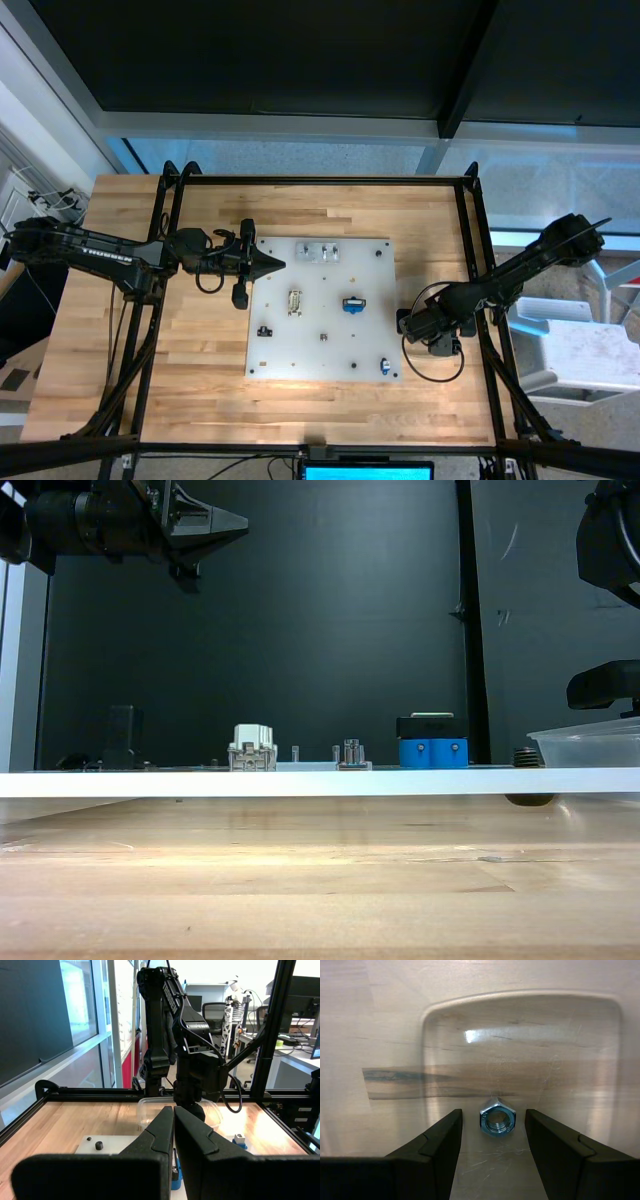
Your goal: Pick the M12 fastener and fasten on the M12 threads
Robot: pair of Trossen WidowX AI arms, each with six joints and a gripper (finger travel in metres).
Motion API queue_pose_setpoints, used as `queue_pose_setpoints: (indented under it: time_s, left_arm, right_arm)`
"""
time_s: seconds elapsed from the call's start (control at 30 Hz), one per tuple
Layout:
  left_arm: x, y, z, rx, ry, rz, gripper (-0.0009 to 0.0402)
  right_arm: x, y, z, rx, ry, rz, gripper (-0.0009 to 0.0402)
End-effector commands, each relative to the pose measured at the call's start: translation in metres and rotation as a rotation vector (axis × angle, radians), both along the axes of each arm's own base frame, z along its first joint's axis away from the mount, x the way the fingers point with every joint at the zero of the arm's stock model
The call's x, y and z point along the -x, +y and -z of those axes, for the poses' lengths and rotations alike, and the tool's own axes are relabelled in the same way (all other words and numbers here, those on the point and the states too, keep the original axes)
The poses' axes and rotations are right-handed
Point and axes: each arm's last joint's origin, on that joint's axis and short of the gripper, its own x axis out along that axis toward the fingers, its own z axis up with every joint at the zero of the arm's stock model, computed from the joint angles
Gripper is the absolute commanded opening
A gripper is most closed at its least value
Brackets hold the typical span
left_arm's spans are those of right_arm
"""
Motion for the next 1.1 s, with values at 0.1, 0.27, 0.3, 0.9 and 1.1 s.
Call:
queue_pose_setpoints:
  time_s: [0.1, 0.27, 0.3, 0.9, 1.1]
  left_arm:
    - [0.0, 0.0, -0.0002, 0.0, -0.001, 0.0, 0.0]
    - [0.0, 0.0001, -0.0002, 0.0, -0.001, 0.0, 0.0]
    - [0.0, 0.0, -0.0002, 0.0, -0.001, 0.0, 0.0]
    - [0.0, 0.0, -0.0002, 0.0, -0.001, 0.0, 0.0]
    - [0.0, 0.0, -0.0002, 0.0, -0.001, 0.0, 0.0]
  right_arm:
    - [0.0002, -0.0001, 0.0, 0.0, 0.002, 0.001, 0.0161]
    - [0.0002, -0.0001, 0.0, 0.0, 0.002, 0.001, 0.0144]
    - [0.0002, -0.0001, 0.0, 0.0, 0.002, 0.001, 0.014]
    - [0.0001, -0.0005, 0.0, 0.001, 0.003, 0.004, 0.005]
    - [-0.0004, -0.0003, -0.0056, 0.001, 0.002, 0.015, 0.0031]
